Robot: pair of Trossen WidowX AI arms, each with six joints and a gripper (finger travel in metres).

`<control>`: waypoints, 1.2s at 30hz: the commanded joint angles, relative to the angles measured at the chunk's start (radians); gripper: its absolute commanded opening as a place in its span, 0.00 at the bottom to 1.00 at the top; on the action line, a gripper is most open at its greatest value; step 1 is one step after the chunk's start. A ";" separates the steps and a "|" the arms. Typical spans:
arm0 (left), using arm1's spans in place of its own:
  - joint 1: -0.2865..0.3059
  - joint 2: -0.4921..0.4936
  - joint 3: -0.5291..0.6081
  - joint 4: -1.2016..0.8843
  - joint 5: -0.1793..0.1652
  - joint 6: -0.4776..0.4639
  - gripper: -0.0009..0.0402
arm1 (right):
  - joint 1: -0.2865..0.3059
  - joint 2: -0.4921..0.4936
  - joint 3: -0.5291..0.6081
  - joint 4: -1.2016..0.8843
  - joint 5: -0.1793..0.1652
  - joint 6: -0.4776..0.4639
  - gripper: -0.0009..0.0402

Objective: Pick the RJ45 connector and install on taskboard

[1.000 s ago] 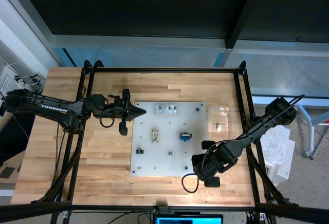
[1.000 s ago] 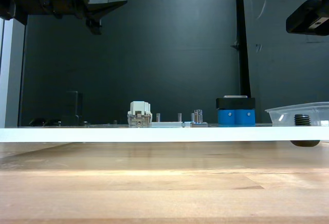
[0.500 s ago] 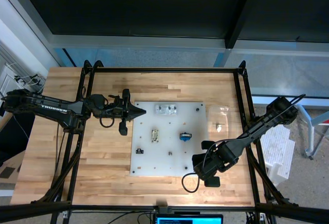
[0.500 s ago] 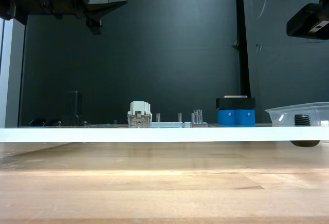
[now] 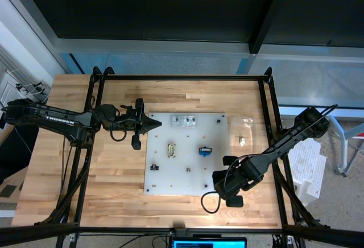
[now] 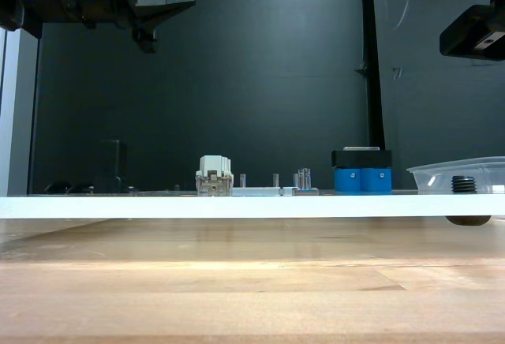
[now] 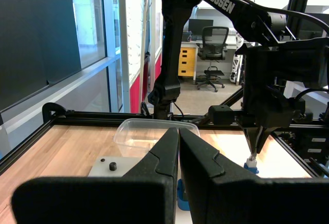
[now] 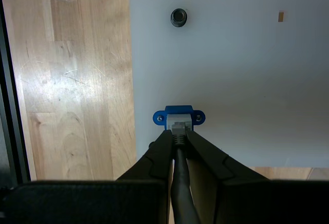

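clear plastic tray, wooden table

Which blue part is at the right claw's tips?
The RJ45 connector, tiny blue eared block at the taskboard near-right corner, in the right claw. The larger black-sided blue fitting sits mid-board; left claw hovers at its left edge.

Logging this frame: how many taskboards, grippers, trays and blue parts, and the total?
White taskboard: 1
Grippers: 2 (left gripper above the taskboard's far left edge, right gripper at its near right corner)
Clear tray: 1
Blue parts: 2 (RJ45 connector, larger blue fitting)
Total: 6
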 commanded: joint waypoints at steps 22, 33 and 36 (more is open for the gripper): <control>0.000 0.001 0.000 0.000 0.000 0.000 0.02 | 0.000 -0.103 0.006 -0.053 0.000 0.026 0.49; 0.000 0.001 0.000 0.000 0.000 0.000 0.02 | 0.000 -0.189 0.006 -0.098 0.000 0.027 0.51; 0.000 0.000 0.000 0.000 0.000 0.000 0.02 | 0.000 -0.191 0.006 -0.103 0.000 0.027 0.49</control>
